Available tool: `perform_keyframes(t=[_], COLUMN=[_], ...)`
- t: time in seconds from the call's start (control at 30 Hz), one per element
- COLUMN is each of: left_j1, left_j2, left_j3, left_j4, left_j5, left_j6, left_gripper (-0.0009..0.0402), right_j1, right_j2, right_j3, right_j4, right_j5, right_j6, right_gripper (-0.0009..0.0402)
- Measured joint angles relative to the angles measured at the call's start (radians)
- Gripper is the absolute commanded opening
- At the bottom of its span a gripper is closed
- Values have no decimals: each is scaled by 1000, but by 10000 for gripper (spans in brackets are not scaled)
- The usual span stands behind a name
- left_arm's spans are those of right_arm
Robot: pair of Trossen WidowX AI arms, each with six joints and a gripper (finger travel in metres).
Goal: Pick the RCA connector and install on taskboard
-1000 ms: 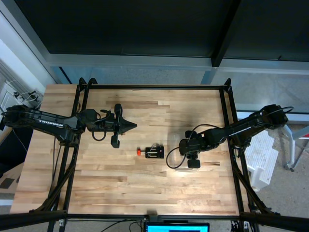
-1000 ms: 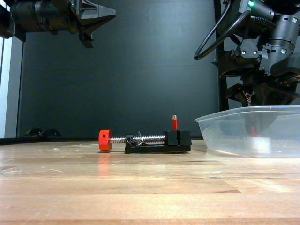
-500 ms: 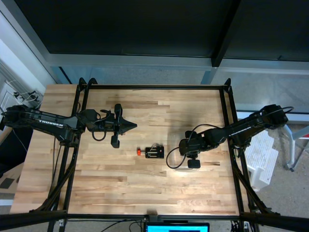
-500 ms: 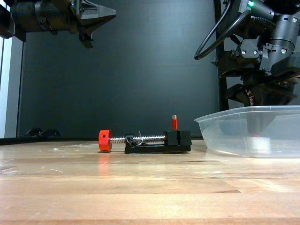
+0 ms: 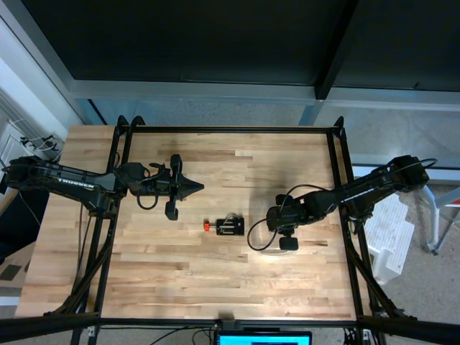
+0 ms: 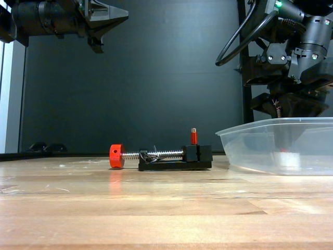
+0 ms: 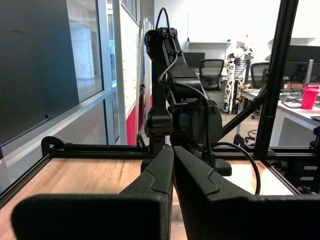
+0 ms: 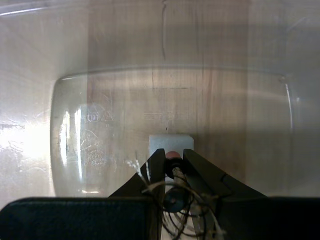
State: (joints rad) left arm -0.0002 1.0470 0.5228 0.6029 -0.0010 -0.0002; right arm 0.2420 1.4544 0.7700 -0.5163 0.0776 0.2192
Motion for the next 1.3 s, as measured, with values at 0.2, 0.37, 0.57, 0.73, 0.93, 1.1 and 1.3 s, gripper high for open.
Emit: perform_keyframes(t=[0.2,0.37,0.57,0.73,0.93,1.1,1.3], left_j1=[0,0,0,0,0,0,0], left_j2=[0,0,0,0,0,0,0], left_j3=[0,0,0,0,0,0,0], left_j4=[0,0,0,0,0,0,0], left_j5=[0,0,0,0,0,0,0], left_j6=[0,0,0,0,0,0,0], left_gripper=[0,0,0,0,0,0,0], right_j1=[0,0,0,0,0,0,-1], right_j2=[-28,-48,-73,-85,-108,-118,-118], right_j3=[8,34,84,148,201,207,207], right_j4=[-26,-73,-137,-220,-285,-301,-298], right_j5=[-1,-1,0,0,0,0,0], right_j6=[0,0,0,-6,-15,-15,-15], right_gripper=[12,12,12,12,12,12,12])
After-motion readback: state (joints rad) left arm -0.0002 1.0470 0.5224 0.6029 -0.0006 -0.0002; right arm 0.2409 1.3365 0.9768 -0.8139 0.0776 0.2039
